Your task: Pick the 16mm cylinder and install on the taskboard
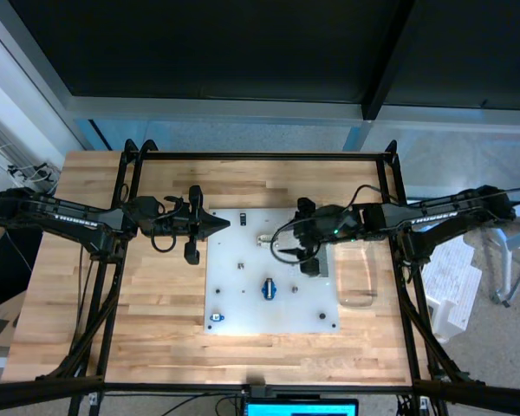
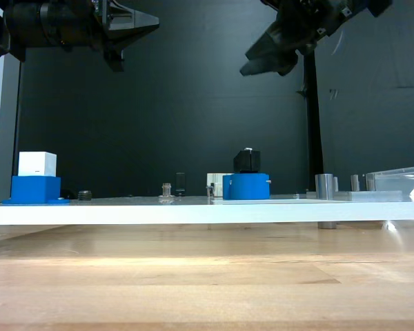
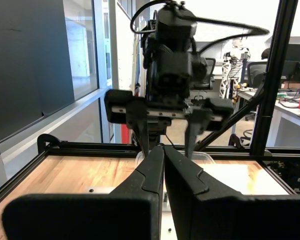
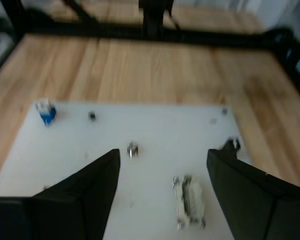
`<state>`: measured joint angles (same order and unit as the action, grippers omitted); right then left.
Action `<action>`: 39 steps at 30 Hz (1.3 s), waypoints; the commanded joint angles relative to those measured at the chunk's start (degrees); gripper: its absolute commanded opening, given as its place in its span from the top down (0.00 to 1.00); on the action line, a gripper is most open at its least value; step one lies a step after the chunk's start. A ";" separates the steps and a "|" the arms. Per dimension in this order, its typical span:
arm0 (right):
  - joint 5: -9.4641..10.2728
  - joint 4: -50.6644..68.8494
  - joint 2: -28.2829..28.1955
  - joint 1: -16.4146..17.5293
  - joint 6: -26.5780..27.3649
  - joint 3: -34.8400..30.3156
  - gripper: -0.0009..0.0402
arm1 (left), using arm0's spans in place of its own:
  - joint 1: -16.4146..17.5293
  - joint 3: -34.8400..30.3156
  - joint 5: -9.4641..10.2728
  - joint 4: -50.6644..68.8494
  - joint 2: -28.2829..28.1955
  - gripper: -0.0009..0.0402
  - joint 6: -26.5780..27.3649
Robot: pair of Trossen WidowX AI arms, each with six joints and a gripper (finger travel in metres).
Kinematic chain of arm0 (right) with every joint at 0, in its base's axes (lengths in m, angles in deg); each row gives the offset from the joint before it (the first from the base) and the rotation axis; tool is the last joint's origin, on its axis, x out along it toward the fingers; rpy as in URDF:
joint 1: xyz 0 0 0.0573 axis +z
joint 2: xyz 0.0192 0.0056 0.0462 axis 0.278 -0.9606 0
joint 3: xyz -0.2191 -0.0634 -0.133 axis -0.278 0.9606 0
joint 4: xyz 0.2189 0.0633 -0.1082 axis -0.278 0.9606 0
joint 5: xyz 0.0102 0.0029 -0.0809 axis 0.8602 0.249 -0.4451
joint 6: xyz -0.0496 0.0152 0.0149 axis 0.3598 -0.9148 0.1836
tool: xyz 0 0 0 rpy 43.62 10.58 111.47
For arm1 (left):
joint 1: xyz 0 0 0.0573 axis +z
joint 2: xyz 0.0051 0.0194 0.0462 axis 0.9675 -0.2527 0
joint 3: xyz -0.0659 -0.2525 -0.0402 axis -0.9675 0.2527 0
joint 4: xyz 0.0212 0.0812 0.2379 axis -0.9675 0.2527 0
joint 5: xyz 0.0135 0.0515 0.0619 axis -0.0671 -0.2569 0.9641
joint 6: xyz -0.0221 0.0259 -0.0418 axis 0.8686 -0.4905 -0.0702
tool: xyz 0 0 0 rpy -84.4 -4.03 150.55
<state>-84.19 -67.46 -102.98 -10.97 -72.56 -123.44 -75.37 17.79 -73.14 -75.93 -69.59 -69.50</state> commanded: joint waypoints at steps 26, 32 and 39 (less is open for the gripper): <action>4.94 -37.31 8.98 -5.66 -1.31 17.99 0.98 | 0.00 0.00 0.00 -0.02 -0.02 0.98 0.00; 5.01 -36.26 8.98 -5.66 -1.31 17.99 0.98 | 0.02 0.00 -0.02 0.00 -0.02 0.98 0.00; 5.01 -36.26 8.98 -5.66 -1.31 17.99 0.98 | 0.02 0.00 0.00 0.00 -0.02 0.98 0.00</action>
